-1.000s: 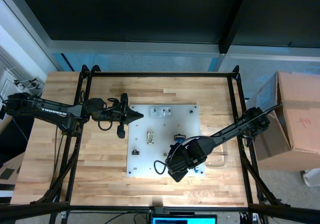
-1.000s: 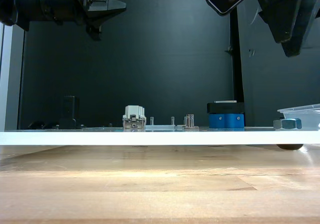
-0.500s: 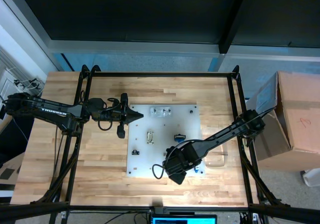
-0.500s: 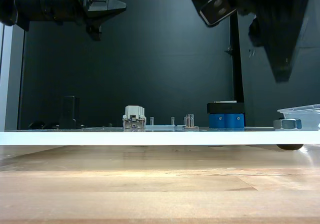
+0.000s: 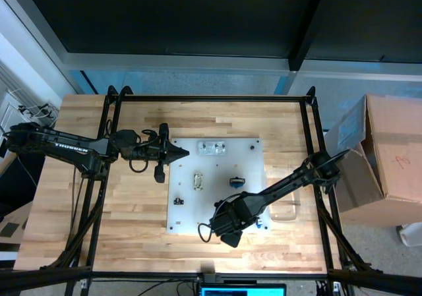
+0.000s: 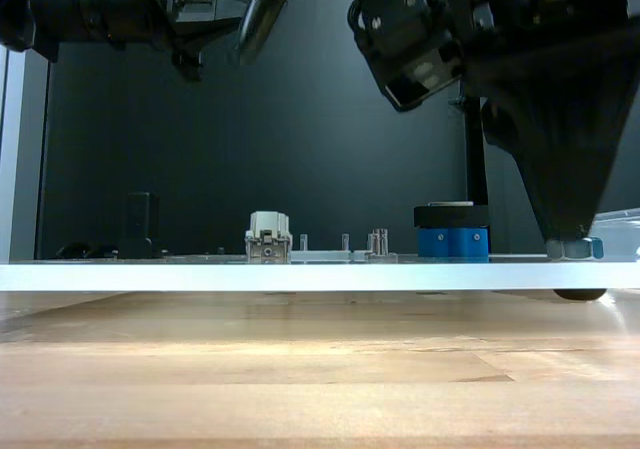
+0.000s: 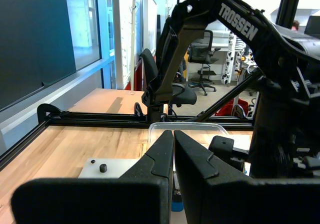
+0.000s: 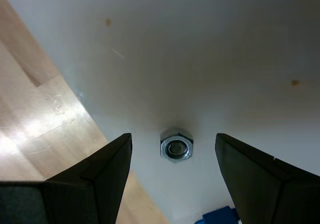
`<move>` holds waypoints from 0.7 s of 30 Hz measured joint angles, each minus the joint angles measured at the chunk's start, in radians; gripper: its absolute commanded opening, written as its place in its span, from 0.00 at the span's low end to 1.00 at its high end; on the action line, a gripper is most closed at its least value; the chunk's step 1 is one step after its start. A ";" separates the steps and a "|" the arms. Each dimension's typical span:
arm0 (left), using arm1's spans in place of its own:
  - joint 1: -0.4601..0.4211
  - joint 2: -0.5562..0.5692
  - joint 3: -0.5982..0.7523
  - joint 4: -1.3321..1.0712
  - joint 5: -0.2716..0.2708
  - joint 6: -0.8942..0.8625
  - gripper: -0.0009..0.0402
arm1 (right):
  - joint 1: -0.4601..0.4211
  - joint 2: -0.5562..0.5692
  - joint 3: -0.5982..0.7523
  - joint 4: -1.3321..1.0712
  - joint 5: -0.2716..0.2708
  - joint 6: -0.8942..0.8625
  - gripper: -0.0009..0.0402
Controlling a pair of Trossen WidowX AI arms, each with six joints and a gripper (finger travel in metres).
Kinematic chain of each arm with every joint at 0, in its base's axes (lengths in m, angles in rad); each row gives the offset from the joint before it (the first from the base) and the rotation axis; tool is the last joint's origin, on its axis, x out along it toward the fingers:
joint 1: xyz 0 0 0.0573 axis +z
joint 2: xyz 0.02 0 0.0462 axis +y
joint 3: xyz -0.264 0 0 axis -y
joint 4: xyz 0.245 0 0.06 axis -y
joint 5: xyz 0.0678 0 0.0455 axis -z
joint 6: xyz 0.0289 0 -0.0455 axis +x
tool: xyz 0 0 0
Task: Unfasten the M12 nut and place it in the container
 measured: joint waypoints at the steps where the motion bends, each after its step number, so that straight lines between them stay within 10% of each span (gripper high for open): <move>1: 0.000 0.000 0.000 0.000 0.000 0.000 0.02 | 0.000 0.006 0.000 0.002 -0.003 -0.006 0.58; 21: 0.000 0.000 0.000 0.000 0.000 0.000 0.02 | 0.003 0.012 -0.007 0.001 0.006 -0.056 0.14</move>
